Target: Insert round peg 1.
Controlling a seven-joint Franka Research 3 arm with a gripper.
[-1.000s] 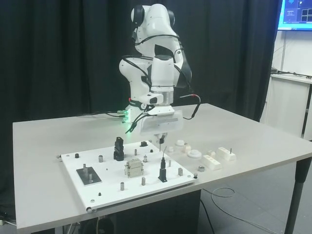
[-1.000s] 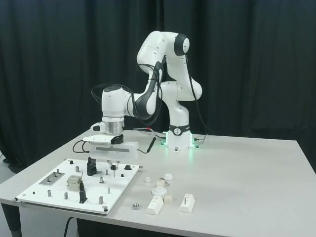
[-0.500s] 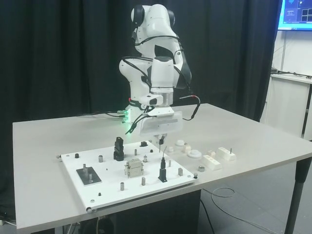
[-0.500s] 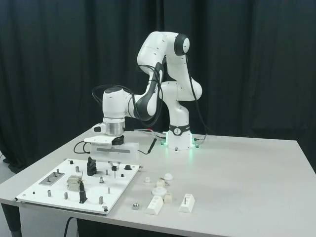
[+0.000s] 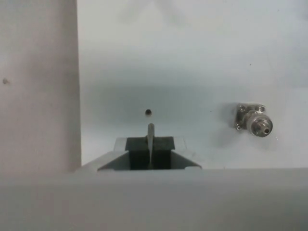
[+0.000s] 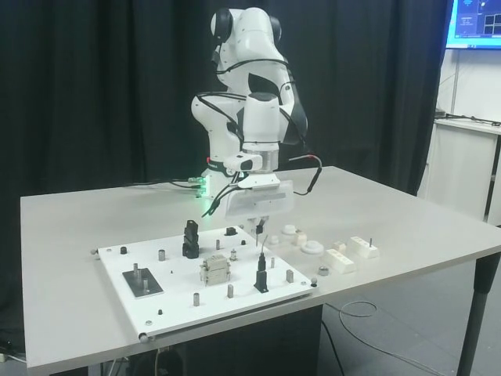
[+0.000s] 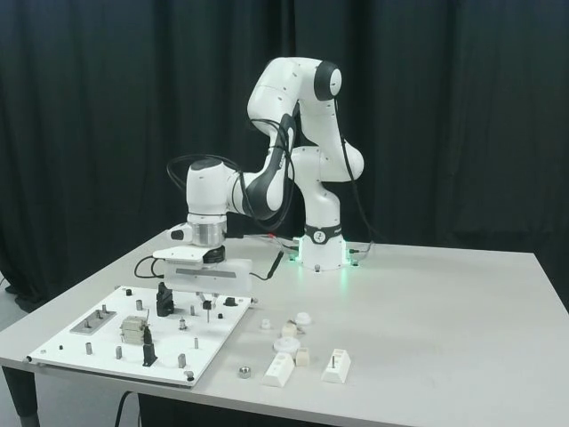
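Note:
A thin grey round peg [image 5: 150, 137] stands upright between the black pads [image 5: 137, 153] of my gripper [image 5: 150, 159], which is shut on it. In the wrist view a small dark hole [image 5: 148, 112] in the white board [image 5: 192, 57] lies just beyond the peg's tip. From the first room view the gripper [image 6: 258, 228] hangs low over the far right part of the board [image 6: 176, 301], with the peg pointing down. The second room view shows the gripper [image 7: 206, 304] a little above the board [image 7: 62, 342].
A threaded metal connector [image 5: 255, 122] is bolted to the board near the hole. On the board stand a black connector [image 6: 189, 239], a metal block [image 6: 215, 270] and a black plug with a thin rod [image 6: 261, 276]. Several white parts [image 6: 344, 254] lie on the grey table [image 6: 63, 235] beside the board.
The wrist and gripper have shifted slightly sideways over the board with the peg still held; height looks about the same.

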